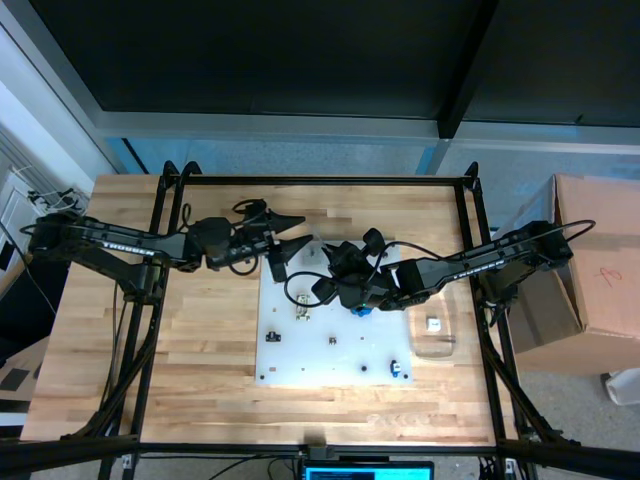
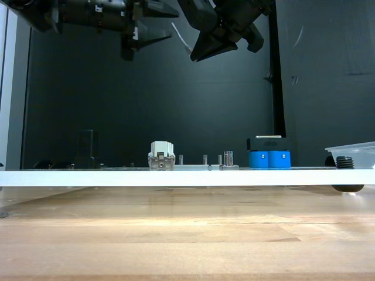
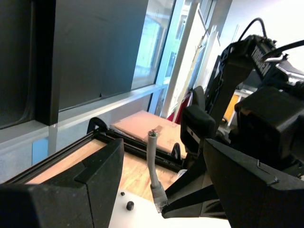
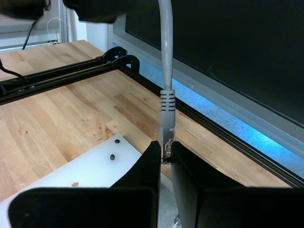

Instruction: Pick the RJ45 connector and install on the taskboard

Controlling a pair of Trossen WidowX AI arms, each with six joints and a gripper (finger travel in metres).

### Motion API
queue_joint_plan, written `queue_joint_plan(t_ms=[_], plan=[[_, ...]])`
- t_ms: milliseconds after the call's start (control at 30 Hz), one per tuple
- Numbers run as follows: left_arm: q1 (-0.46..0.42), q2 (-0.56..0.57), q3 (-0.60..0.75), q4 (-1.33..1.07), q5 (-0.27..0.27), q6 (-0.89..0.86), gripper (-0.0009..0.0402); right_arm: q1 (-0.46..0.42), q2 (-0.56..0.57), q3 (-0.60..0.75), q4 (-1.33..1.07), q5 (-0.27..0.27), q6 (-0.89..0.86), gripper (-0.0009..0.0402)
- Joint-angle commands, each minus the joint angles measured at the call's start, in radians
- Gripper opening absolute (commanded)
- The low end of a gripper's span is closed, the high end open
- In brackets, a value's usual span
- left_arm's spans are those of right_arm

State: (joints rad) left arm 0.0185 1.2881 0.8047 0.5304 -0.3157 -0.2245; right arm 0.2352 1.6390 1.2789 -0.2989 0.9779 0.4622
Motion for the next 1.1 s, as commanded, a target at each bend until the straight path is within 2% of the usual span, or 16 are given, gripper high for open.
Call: queue_joint_plan(t_ms=[33, 267, 667, 867, 967, 1100], plan=[[0.0, 0.023, 0.01, 0.0, 0.004, 0.0, 0.0224, 0.0, 0.0, 0.001, 0.0, 0.0, 0.001, 0.0], [0.001, 0.021, 0.01, 0.011, -0.004, 0.0, 0.0165, 0.0, 0.0, 0.001, -0.001, -0.002, 0.001, 0.0], [0.002, 0.021, 0.01, 0.011, -0.004, 0.002, 0.0002, 0.0, 0.0, 0.001, -0.002, -0.003, 0.0, 0.0], [0.002, 0.021, 0.01, 0.011, -0.004, 0.002, 0.0009, 0.001, 0.0, 0.001, -0.003, -0.003, -0.001, 0.0013], [0.002, 0.021, 0.01, 0.011, -0.004, 0.002, 0.0009, 0.001, -0.004, 0.001, -0.006, -0.021, -0.027, 0.0041], [0.002, 0.021, 0.01, 0.011, -0.004, 0.001, 0.0003, 0.001, -0.024, 0.001, -0.029, -0.08, -0.025, 0.0097]])
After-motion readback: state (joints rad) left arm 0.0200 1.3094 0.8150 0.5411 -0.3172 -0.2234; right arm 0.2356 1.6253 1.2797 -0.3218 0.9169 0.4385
